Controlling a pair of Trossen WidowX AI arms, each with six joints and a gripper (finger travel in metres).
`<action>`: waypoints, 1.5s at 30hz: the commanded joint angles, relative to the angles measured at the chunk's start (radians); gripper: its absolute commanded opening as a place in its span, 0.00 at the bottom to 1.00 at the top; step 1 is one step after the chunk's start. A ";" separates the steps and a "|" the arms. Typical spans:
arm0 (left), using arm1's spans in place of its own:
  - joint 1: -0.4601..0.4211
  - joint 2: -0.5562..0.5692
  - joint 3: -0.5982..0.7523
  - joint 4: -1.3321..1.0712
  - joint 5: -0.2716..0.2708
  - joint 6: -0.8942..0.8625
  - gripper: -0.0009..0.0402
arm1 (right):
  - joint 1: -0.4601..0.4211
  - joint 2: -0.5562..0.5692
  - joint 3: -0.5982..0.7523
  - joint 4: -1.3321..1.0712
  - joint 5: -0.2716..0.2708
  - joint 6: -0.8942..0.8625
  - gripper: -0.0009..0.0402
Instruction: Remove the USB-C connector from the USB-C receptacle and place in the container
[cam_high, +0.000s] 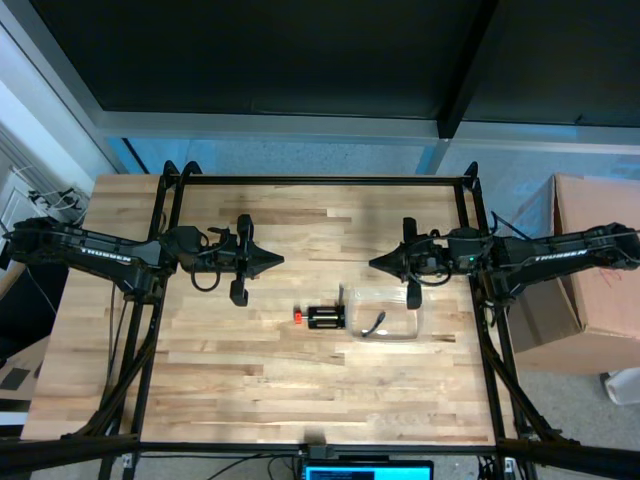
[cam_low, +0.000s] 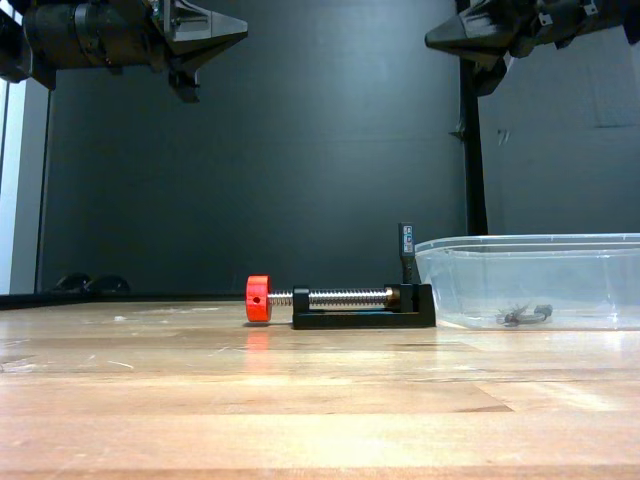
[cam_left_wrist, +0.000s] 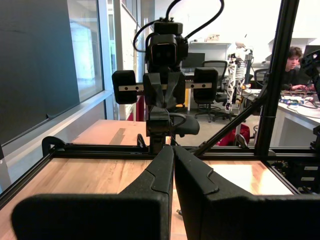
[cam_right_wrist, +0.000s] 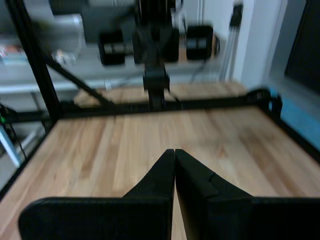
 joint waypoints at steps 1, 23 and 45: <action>0.000 0.000 0.000 0.000 0.000 0.000 0.02 | -0.035 -0.024 -0.042 0.072 -0.053 0.000 0.02; 0.000 0.000 0.000 0.000 0.000 0.000 0.02 | -0.110 -0.038 -0.091 0.199 -0.141 -0.029 0.02; 0.000 0.000 0.000 0.000 0.000 0.000 0.02 | -0.111 -0.037 -0.092 0.197 -0.140 -0.029 0.02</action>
